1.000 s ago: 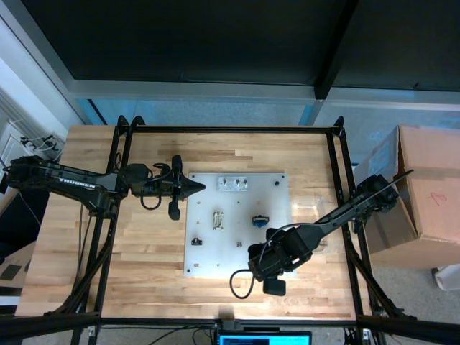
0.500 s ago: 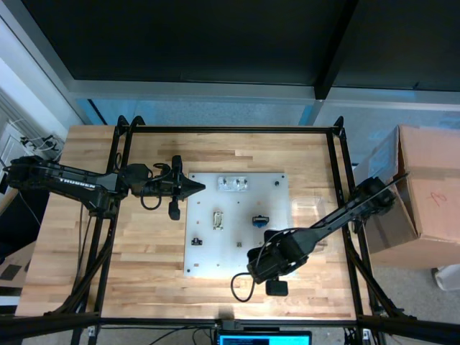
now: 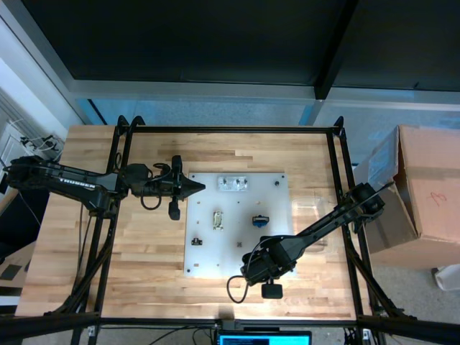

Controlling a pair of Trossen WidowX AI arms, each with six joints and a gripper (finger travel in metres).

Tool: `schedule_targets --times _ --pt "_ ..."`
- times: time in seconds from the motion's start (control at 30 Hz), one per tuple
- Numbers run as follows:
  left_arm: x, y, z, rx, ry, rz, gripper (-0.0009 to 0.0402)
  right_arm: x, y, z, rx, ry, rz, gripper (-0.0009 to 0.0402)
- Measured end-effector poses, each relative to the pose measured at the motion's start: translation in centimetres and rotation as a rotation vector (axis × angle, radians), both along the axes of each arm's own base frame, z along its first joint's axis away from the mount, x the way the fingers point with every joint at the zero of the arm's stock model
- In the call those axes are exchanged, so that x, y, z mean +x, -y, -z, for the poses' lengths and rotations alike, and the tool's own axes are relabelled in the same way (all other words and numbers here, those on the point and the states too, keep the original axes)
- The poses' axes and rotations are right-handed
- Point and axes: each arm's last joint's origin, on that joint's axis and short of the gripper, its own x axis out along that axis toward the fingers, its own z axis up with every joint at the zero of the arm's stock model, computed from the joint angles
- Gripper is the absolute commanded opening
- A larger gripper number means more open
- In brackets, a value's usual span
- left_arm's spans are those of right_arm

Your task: Unfasten the M12 nut and place it in the container

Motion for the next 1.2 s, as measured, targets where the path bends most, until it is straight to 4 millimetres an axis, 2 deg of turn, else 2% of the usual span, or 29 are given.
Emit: schedule_targets --times 0.33,1.0,1.1,1.2 --pt "0.0 0.0 0.0 0.000 0.000 0.000 0.0000 0.0 0.5 0.7 -0.038 0.001 0.014 0.0000" --pt "0.0 0.0 0.0 0.000 -0.001 0.000 0.0000 0.1 0.8 0.3 -0.019 0.012 0.034 0.0000" --pt "0.0 0.0 0.0 0.000 0.000 0.000 0.0000 0.0 0.8 -0.2 -0.008 0.016 0.088 0.0000" --pt "0.0 0.0 0.0 0.000 0.000 0.000 0.0000 -0.1 0.8 -1.0 0.010 0.022 0.224 0.0009"
